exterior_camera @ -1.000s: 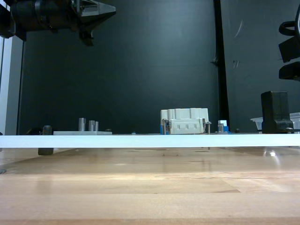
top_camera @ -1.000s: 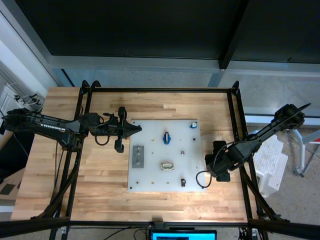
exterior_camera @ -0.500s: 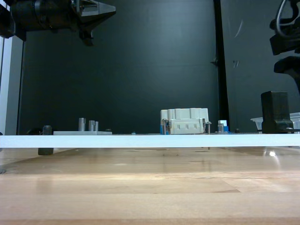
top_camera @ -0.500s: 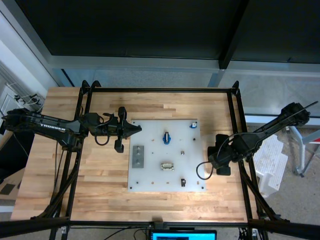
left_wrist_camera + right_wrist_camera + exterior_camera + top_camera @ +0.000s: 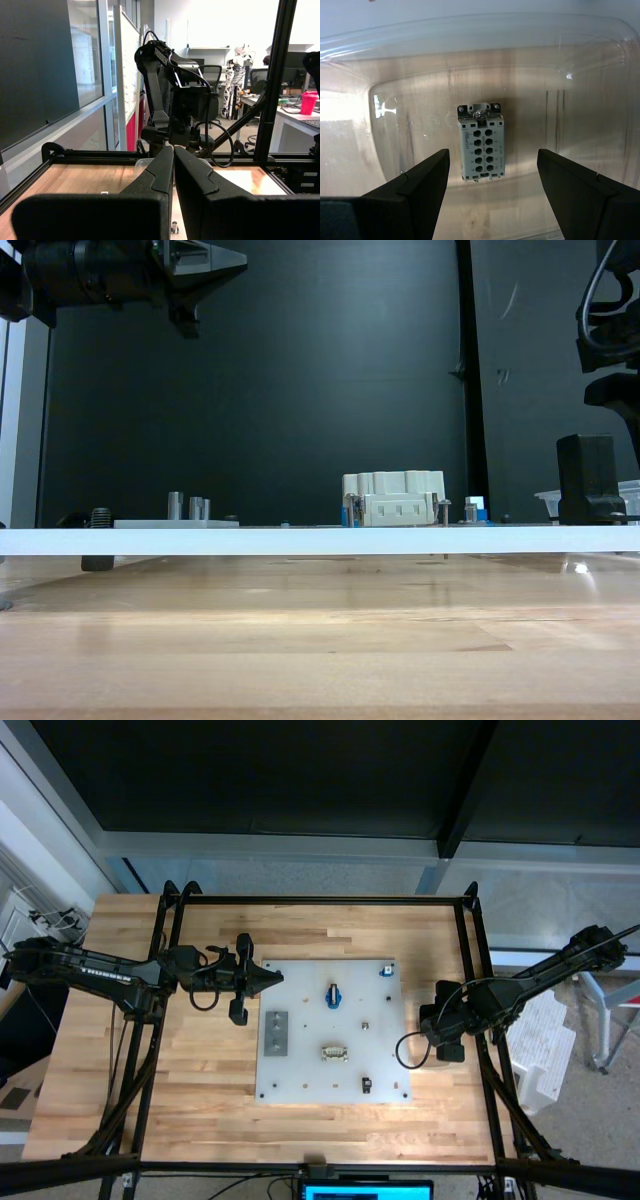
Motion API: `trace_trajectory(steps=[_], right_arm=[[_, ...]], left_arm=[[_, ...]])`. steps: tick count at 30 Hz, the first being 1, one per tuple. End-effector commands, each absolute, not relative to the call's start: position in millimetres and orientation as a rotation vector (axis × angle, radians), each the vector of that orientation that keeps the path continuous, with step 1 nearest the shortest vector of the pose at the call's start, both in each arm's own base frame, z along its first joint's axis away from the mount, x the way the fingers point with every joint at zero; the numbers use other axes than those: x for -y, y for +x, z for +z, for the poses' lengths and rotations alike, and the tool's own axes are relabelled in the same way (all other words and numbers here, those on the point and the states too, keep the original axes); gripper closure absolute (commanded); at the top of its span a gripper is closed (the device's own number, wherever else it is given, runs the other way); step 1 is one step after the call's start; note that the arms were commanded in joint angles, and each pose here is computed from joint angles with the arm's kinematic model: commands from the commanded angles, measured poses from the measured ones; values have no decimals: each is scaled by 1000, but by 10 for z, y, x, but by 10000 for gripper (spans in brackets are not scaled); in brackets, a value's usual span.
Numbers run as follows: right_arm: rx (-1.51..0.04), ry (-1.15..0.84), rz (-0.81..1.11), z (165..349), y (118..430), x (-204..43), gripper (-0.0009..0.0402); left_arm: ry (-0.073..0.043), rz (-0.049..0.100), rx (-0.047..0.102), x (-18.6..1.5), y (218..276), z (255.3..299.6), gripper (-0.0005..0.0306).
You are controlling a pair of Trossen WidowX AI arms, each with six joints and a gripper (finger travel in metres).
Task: Pick the HAN10E connector and install on the hub
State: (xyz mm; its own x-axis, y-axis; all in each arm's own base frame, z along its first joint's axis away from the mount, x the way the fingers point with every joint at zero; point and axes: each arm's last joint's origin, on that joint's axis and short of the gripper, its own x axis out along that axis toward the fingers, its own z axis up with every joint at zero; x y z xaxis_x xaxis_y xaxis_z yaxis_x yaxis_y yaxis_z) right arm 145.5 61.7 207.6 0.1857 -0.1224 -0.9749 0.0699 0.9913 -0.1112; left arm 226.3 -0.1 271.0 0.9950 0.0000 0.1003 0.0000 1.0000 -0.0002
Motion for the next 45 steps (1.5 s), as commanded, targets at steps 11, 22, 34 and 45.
trace_trajectory(steps=[11, 22, 34, 45], right_arm=[[-1382, 11, -106, 1801, 1486, -629, 148], [-1385, 34, -130, 1672, 1491, -619, 150], [-1392, 42, -127, 1577, 1485, -620, 166], [-1387, 41, -138, 1580, 1484, -616, 258]], left_arm=[[0, 0, 101, 0, 2264, 2711, 300], [0, 0, 101, 0, 2264, 2711, 300], [0, 0, 101, 0, 2264, 2711, 300], [0, 0, 101, 0, 2264, 2711, 300]])
